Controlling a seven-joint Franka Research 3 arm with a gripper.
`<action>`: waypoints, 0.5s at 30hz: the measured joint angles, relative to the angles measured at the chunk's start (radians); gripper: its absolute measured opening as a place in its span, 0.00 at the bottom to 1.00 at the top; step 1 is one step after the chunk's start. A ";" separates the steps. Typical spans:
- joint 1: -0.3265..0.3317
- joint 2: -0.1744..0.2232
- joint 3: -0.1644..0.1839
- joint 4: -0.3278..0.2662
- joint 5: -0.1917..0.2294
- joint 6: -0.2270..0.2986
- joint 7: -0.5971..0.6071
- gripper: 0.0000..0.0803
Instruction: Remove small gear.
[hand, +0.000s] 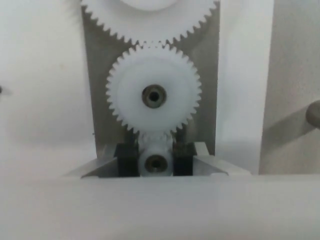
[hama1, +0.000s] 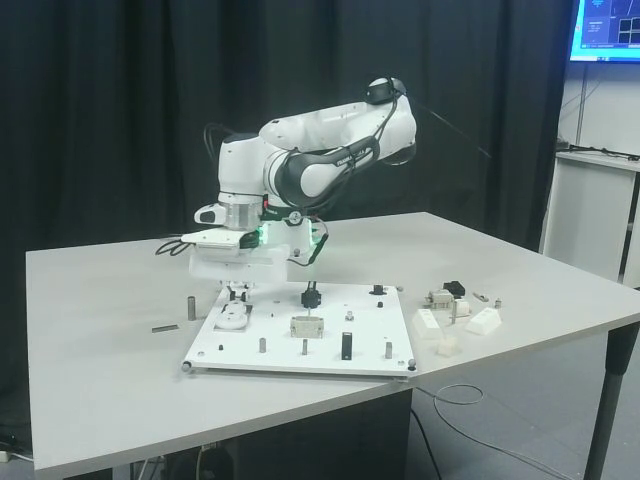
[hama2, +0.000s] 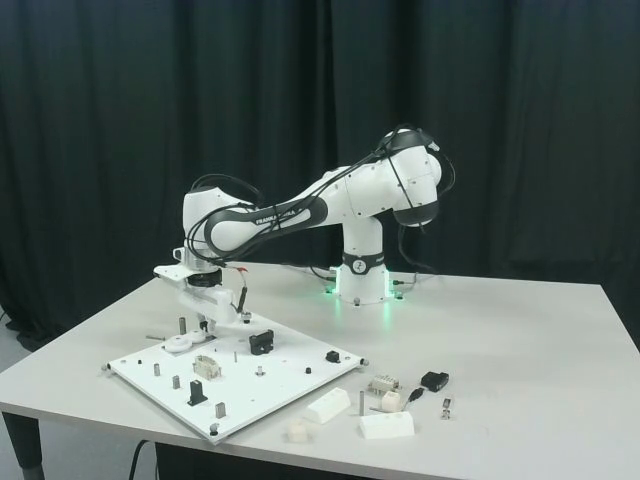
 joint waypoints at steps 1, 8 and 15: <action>0.000 0.000 0.000 0.000 0.000 0.000 0.000 0.17; 0.000 0.000 0.000 -0.001 0.001 0.001 0.070 0.17; 0.001 0.000 0.000 -0.001 0.000 0.001 0.107 0.17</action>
